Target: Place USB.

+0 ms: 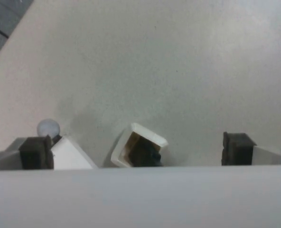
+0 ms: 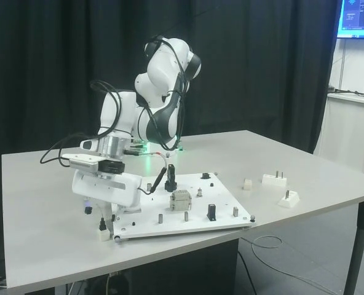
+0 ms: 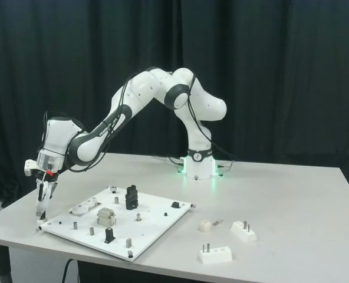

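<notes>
The white arm [image 3: 145, 94] rises from its base [image 3: 198, 167], bends at a high elbow and reaches far out and down, its wrist [image 3: 52, 144] pointing nearly straight down. The gripper [image 1: 135, 149] hangs low, close above the surface, with its two black-tipped fingers [image 1: 236, 148] spread well apart. Black cables [image 2: 163, 67] run along the upper links to the wrist.
</notes>
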Motion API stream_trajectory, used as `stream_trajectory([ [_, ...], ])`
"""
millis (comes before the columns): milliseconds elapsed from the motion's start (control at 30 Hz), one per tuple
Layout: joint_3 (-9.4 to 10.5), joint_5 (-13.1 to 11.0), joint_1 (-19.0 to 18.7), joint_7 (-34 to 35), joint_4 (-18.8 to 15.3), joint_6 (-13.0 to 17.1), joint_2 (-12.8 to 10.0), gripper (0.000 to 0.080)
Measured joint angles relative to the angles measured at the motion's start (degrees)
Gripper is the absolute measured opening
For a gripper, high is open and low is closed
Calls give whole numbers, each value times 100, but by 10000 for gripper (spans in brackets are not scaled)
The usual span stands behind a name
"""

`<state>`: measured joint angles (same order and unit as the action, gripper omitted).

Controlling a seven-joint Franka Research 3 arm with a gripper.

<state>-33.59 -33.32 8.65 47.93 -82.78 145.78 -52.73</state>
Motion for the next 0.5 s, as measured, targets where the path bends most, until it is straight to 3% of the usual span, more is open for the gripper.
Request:
stream_trajectory([
  [167, -1, 38, 16, 0, 62, 0, 1, 750],
  [200, -1, 41, 20, 0, 74, -1, 1, 797],
  [500, -2, 135, 60, -1, 211, -56, 24, 799],
])
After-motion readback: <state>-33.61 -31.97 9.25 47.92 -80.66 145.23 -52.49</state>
